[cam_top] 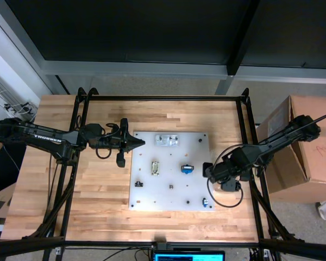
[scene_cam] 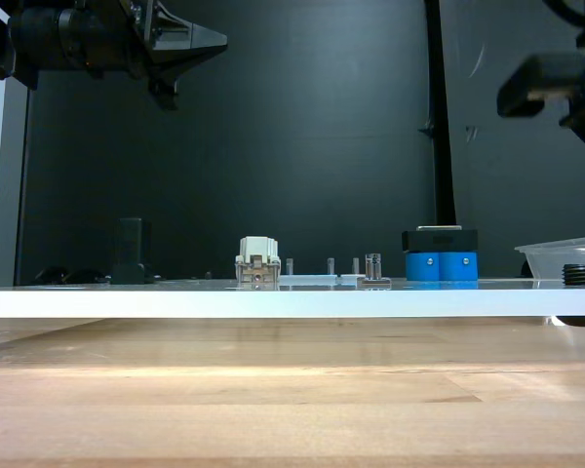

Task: Pick the M12 nut and place it on its threads and fasten

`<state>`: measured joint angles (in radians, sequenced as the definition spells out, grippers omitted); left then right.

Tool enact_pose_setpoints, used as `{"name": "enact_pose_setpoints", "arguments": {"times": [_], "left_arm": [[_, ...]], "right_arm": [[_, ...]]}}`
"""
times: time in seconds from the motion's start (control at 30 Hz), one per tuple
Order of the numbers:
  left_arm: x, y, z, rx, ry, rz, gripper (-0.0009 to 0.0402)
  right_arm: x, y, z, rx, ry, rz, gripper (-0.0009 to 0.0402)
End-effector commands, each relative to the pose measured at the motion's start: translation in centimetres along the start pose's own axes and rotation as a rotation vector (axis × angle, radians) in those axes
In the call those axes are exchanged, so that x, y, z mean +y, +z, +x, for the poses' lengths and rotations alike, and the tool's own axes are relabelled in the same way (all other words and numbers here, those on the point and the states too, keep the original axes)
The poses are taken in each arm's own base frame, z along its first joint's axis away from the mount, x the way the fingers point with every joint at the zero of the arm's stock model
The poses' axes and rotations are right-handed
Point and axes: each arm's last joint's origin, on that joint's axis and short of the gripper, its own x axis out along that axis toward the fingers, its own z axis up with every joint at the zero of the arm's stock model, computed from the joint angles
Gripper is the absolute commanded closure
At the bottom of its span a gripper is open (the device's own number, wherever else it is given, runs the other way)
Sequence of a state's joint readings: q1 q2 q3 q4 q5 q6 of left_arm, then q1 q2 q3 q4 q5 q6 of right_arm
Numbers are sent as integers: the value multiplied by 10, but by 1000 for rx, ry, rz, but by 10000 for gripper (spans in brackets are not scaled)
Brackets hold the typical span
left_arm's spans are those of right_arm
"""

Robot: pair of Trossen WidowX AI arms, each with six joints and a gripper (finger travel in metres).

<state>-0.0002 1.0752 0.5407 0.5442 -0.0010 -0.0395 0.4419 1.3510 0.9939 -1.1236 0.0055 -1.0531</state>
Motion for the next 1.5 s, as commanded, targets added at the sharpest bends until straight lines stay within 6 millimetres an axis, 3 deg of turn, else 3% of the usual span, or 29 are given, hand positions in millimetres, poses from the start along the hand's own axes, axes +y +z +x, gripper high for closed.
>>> {"name": "enact_pose_setpoints", "arguments": {"times": [0.03,0.43,0.83,1.5], "left_arm": [[0,0,0,-1,0,0,393],[0,0,0,-1,0,0,393],[0,0,0,-1,0,0,393],[0,0,0,-1,0,0,393]], "right_arm": [[-14,15,-2,1,1,-30,366],[-82,73,7,-1,7,-80,365],[-120,113,23,-2,10,-106,366],[-125,118,32,3,19,-115,365]]}}
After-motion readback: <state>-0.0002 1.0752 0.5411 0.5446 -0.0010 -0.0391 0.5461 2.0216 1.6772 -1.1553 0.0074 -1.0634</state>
